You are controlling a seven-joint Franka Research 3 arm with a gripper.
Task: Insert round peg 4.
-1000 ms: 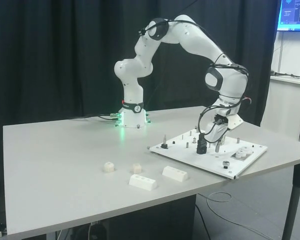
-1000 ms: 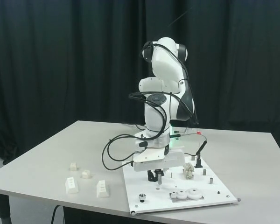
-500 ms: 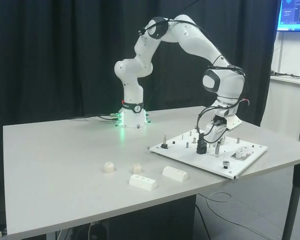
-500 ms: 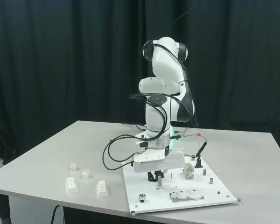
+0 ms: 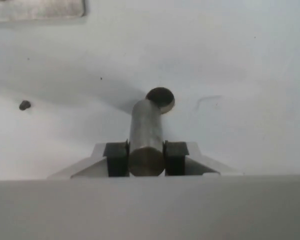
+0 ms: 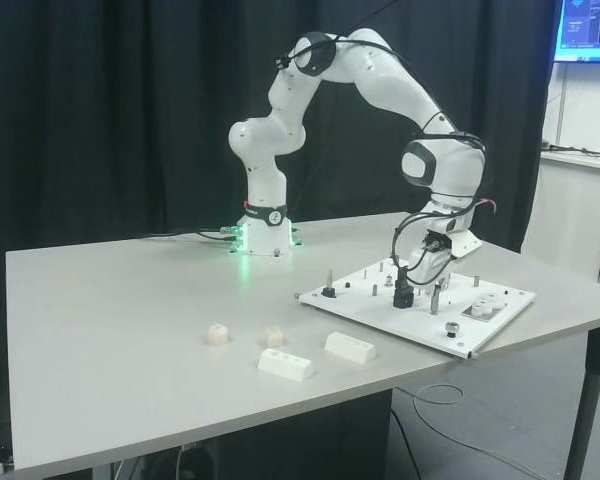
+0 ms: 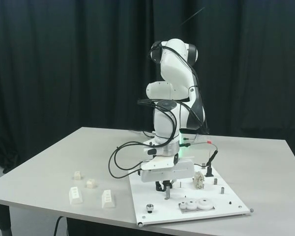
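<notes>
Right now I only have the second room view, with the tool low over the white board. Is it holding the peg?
Observer: Yes. The wrist view shows the tool shut on the round peg, one finger on each side.
Operator: Tip in the hole yet?
Observer: No. The hole shows open and dark, and the peg's lower end is at its rim, off centre.
Operator: Anything close by?
Observer: In the first room view, a black connector stands on the white board right beside the tool.

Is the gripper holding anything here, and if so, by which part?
Yes. The gripper is shut on the round peg, clamping its upper end between both fingers, while the peg's lower tip sits at a hole in the white board.
</notes>
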